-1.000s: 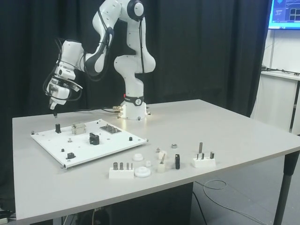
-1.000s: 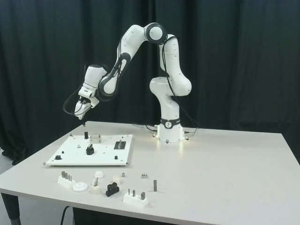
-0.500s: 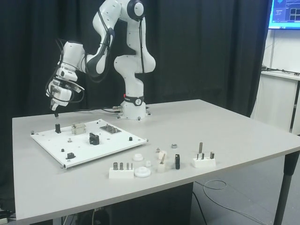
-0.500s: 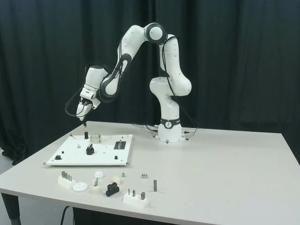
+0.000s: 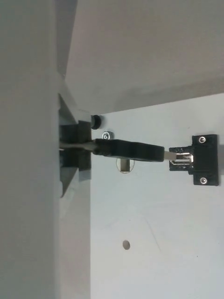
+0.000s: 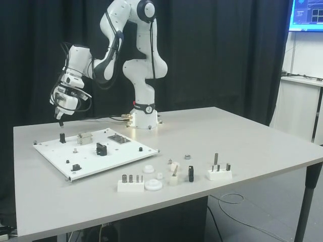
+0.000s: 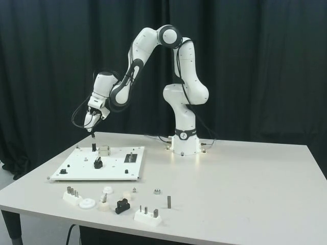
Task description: Insert USB.
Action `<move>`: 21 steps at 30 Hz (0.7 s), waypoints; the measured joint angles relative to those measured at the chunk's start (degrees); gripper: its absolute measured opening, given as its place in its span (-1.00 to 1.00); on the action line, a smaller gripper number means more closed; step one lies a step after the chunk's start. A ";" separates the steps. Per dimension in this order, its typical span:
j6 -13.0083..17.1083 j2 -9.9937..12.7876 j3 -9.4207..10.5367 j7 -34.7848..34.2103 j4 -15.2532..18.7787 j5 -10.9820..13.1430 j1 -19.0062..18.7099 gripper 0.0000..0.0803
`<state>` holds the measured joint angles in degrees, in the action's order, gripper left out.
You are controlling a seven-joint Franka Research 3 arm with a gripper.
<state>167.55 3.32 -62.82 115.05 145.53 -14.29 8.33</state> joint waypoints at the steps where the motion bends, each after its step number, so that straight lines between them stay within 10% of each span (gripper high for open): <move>1: 0.00 0.03 0.00 0.03 0.00 0.00 0.01 -0.93; 21: 1.13 1.65 0.21 0.12 0.04 -0.01 0.04 -0.93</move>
<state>168.68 4.97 -62.61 115.17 145.58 -14.30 8.37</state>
